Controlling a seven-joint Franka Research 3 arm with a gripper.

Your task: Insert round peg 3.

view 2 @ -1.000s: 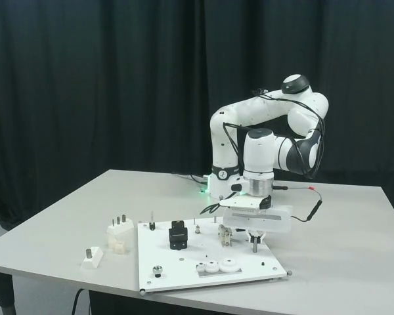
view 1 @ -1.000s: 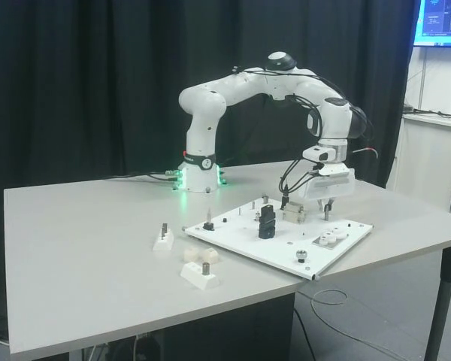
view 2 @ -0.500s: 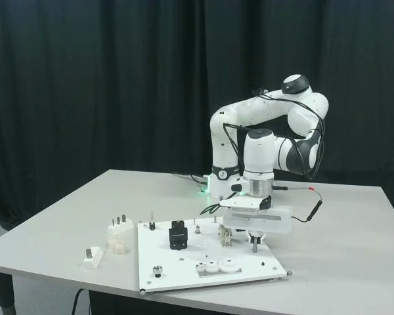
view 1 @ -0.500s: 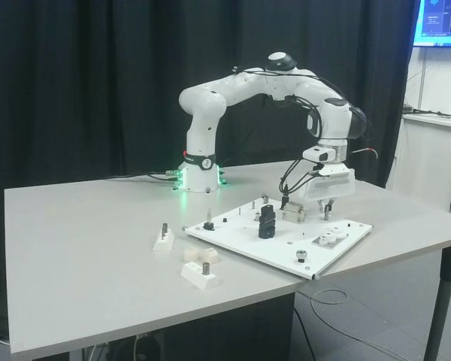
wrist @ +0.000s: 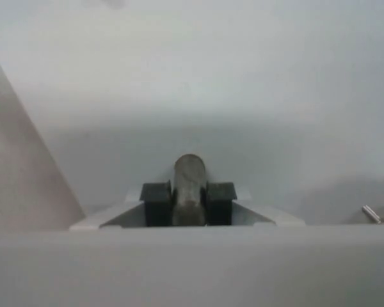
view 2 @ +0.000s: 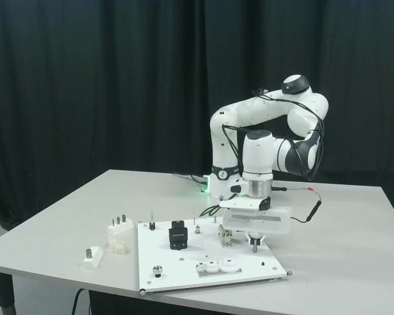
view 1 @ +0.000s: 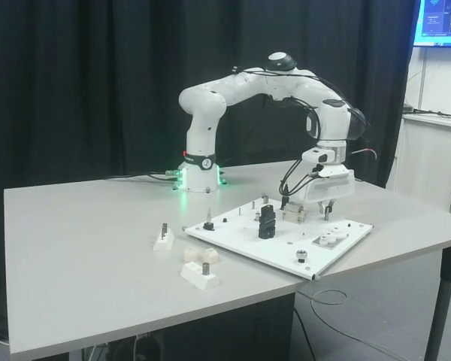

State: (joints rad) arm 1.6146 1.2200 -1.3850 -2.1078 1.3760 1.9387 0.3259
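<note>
The gripper [wrist: 189, 203] is pinching the peg [wrist: 189, 185] between its black pads (the wrist view shows this plainly). The peg hangs upright, just above the white board [view 2: 184, 269], near the board's far right edge [view 2: 255, 247]. So picking up looks done; lowering and seating remain. Its hole is hidden, so alignment can't be judged.
</note>
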